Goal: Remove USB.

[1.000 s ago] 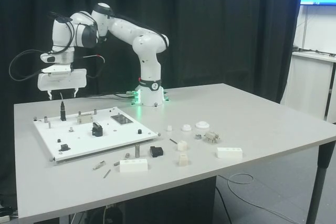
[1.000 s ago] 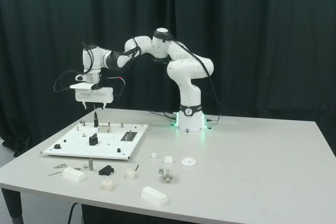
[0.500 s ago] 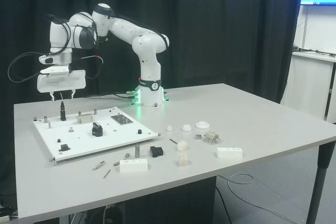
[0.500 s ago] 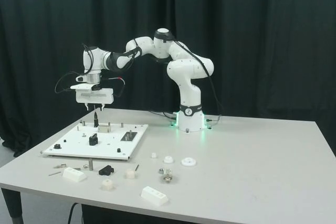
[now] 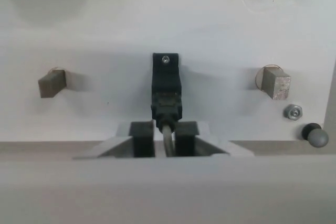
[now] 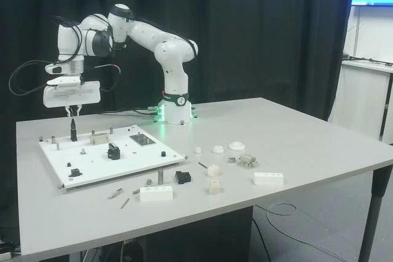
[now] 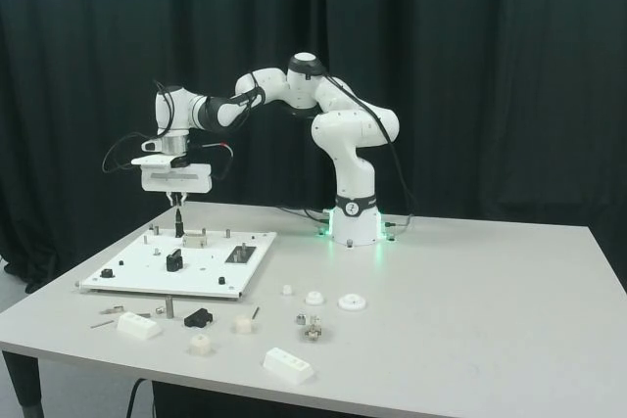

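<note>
The USB plug [image 5: 167, 98] is black with a grey stub on top, and it stands upright in a black socket at the far left corner of the white board [image 6: 135, 154]. My gripper [image 5: 164, 139] hangs straight over it, with the black fingers [image 5: 142, 138] drawn in on either side of the grey stub. In the first room view the gripper [image 6: 73, 112] sits just at the top of the plug [image 6: 73, 131]. The second room view shows the same, gripper [image 7: 178, 199] over plug [image 7: 179, 222].
Two grey pegs [image 5: 52, 83] [image 5: 275, 82] stand on either side of the socket, with a nut [image 5: 293, 112] nearby. A black part [image 6: 113, 151] sits mid-board. White blocks [image 6: 155, 194] [image 6: 268, 178], a black piece [image 6: 182, 177] and several small parts lie in front of and beside the board.
The fingers were wide apart a second ago and have drawn together around the plug's top. The hand has shifted slightly over the plug.
</note>
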### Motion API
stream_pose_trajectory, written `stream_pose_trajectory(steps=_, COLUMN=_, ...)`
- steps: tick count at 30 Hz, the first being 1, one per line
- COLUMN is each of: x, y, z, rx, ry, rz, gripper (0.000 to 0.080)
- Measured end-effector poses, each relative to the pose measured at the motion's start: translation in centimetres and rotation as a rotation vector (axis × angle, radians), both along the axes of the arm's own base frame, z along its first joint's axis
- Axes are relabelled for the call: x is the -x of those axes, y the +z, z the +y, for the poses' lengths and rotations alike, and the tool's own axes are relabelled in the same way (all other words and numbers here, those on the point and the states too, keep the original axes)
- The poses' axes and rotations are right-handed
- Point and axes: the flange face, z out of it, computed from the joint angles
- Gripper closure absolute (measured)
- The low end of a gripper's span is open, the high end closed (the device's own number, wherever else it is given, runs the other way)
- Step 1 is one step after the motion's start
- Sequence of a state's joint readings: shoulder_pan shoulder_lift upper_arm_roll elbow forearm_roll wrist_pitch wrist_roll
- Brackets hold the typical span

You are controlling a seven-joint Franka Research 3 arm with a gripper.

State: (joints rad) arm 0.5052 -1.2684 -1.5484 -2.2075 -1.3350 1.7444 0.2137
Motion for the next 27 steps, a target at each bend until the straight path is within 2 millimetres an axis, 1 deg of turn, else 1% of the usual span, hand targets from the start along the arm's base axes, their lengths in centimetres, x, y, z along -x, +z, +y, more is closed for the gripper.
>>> stream_pose_trajectory(steps=1, x=0.0, y=0.0, z=0.0, rx=0.0, ry=0.002, rz=0.0, gripper=0.0576)
stream_pose_trajectory(steps=2, x=0.0, y=0.0, z=0.0, rx=0.001, ry=0.003, rz=0.0, gripper=0.0748)
stream_pose_trajectory(steps=6, x=0.1, y=0.1, z=-0.1, rx=0.002, ry=0.006, rz=0.001, gripper=0.0748)
stream_pose_trajectory(steps=7, x=0.1, y=0.1, z=-0.1, rx=0.002, ry=0.007, rz=0.001, gripper=0.0781)
stream_pose_trajectory(steps=21, x=0.1, y=0.2, z=-0.2, rx=0.007, ry=0.011, rz=0.002, gripper=0.0782)
stream_pose_trajectory(steps=24, x=-0.1, y=0.6, z=-0.2, rx=0.015, ry=0.013, rz=-0.002, gripper=0.0782)
stream_pose_trajectory(steps=27, x=-0.4, y=1.5, z=-0.1, rx=0.029, ry=0.018, rz=-0.01, gripper=0.0782)
